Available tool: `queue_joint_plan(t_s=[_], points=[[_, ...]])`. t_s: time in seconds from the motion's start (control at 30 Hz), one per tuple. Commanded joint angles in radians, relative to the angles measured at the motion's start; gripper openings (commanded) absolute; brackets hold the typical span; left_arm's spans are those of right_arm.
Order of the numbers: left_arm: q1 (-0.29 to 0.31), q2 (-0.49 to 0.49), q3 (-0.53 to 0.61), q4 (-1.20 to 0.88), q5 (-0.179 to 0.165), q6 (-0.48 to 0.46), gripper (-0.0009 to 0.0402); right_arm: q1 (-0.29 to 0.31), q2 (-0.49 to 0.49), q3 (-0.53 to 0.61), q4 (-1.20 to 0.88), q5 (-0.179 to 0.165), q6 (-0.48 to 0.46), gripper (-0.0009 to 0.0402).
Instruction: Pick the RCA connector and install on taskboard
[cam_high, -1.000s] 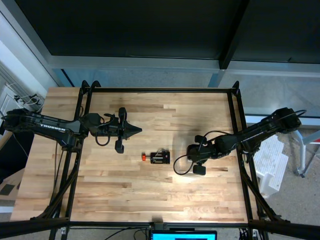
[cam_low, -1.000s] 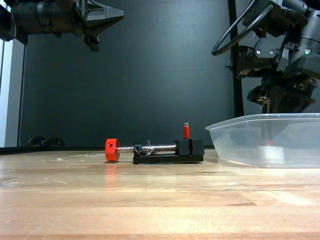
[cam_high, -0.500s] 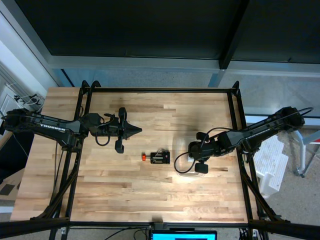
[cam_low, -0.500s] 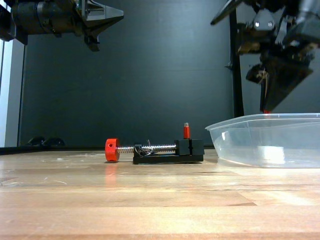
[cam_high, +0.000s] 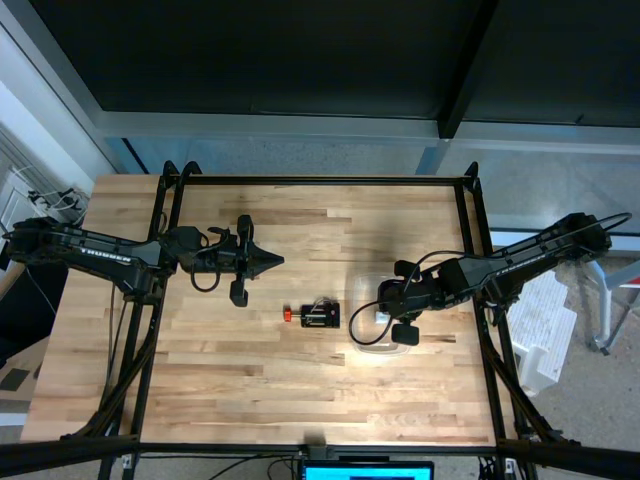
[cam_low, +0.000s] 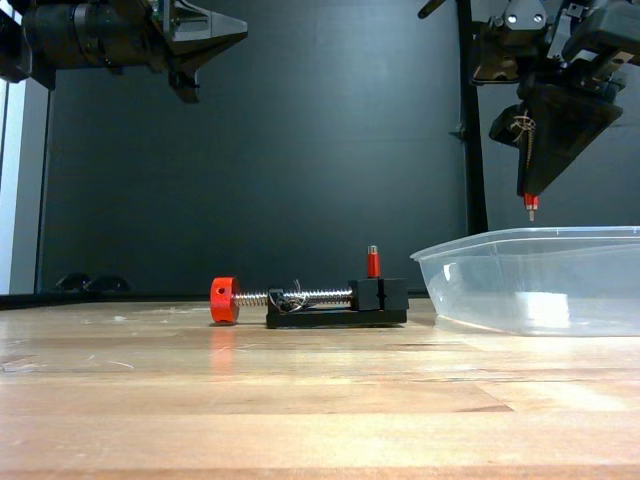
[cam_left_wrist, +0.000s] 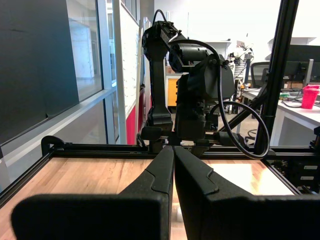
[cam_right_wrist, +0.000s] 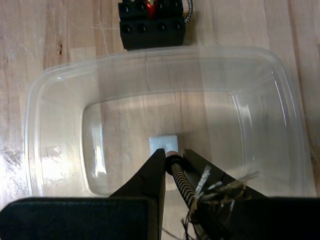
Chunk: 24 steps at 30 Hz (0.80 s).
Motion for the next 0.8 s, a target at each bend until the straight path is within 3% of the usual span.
queue_joint_plan(t_s=[0.03,0.8], points=[[0.0,0.0,0.0,0.0,0.0,0.0,0.0,-0.002,0.034,0.03,0.005,0.0,-0.011,0.0],[0.0,0.0,0.0,0.0,0.0,0.0,0.0,-0.045,0.305,0.299,0.006,0.0,-0.073,0.0]])
